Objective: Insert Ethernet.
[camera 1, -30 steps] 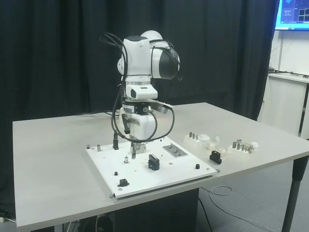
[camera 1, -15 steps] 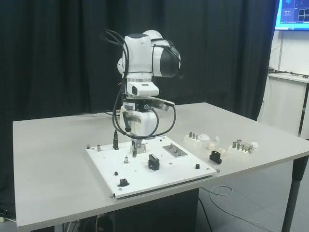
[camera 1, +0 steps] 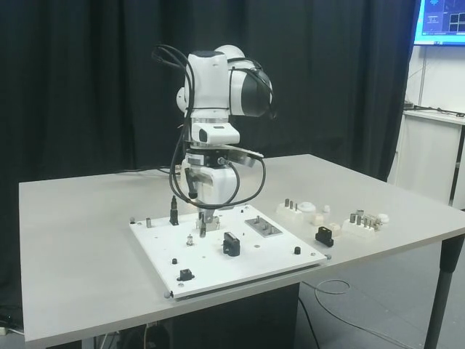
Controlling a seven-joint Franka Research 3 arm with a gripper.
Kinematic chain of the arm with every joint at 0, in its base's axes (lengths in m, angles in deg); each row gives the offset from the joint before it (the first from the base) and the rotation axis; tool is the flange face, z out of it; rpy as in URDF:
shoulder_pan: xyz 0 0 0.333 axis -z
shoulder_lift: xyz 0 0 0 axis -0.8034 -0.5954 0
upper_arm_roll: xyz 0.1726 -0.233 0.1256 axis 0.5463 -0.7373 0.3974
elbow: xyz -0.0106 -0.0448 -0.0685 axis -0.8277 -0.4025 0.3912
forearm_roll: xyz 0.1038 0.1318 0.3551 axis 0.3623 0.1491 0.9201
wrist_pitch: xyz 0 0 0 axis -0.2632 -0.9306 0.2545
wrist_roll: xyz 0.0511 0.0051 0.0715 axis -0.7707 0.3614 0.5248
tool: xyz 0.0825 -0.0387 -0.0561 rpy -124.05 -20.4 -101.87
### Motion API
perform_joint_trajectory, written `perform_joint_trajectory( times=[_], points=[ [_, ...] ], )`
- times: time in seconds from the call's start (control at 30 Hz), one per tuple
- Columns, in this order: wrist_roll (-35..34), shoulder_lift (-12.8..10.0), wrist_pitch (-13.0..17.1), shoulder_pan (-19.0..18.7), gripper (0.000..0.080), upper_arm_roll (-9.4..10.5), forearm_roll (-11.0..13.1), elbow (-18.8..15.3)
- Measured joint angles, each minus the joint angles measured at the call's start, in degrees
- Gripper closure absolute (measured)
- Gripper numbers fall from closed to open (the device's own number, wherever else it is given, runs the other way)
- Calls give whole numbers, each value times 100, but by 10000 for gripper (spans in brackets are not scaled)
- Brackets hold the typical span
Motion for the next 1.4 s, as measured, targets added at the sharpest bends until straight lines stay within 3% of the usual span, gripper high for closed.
perform_joint_trajectory(
  times=[0.6,0.97,1.4],
  points=[
    [46,-207,455,10,738,7,0,-10],
    [66,-269,450,45,738,7,-71,-12],
    [100,-276,228,65,738,7,-187,-19]
  ],
)
